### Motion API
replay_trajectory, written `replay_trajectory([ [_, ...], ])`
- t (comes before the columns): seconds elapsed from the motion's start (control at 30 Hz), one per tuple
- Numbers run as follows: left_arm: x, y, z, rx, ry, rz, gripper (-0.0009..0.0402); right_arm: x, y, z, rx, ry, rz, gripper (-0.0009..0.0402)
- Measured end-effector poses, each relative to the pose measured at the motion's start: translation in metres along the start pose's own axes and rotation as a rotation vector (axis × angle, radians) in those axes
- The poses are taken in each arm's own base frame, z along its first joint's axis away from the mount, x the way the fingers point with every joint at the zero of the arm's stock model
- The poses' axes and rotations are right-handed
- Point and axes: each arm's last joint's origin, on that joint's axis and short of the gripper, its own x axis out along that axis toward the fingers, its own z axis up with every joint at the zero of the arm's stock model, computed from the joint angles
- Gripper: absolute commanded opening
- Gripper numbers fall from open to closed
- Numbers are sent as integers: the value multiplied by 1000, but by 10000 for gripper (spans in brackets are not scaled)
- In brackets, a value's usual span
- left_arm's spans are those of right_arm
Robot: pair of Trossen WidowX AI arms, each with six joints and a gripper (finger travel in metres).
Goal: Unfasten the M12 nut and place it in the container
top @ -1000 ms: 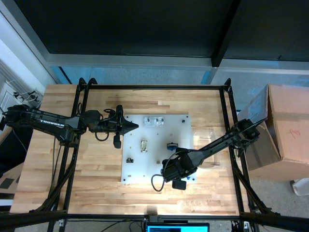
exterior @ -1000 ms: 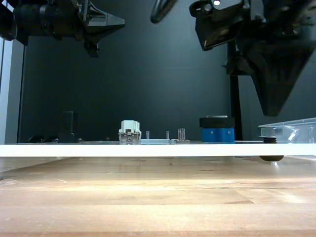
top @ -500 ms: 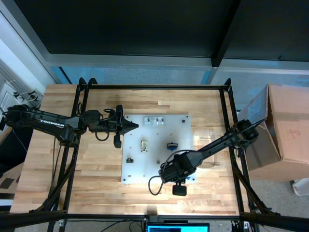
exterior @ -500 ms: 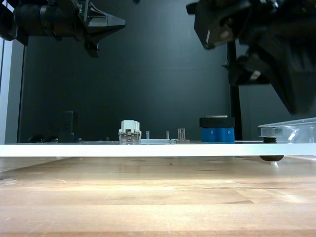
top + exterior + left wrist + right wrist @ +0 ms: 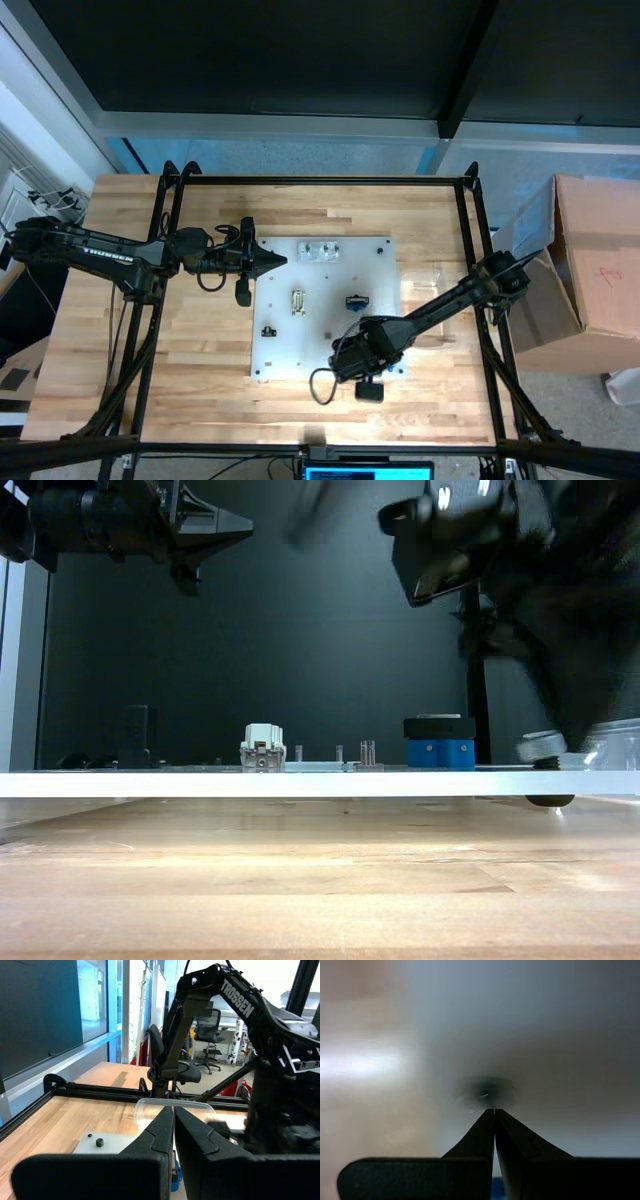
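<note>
Right gripper (image 5: 494, 1112) lowered, silver nut (image 5: 541, 746) maybe tilted, left gripper (image 5: 281, 261) aloft

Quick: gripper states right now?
Left gripper: shut, empty, high over the board's left edge.
Right gripper: shut, empty, down at the nut on its stud.

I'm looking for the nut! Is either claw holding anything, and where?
Nothing is held. The right gripper is shut empty just by the silver nut, which sits on its stud; the left gripper, shut empty, hovers at the board's left edge.
</note>
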Motion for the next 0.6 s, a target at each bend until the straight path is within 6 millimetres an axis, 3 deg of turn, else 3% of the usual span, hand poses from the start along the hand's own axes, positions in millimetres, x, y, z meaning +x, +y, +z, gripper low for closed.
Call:
replay_trajectory([
  [0.13, 0, 0, 0, 0, 0, 0, 0, -11, -9, -1, 17, 1, -85, 0],
  [0.6, 0, 0, 0, 0, 0, 0, 0, -26, -6, -3, 134, 24, 29, 5],
])
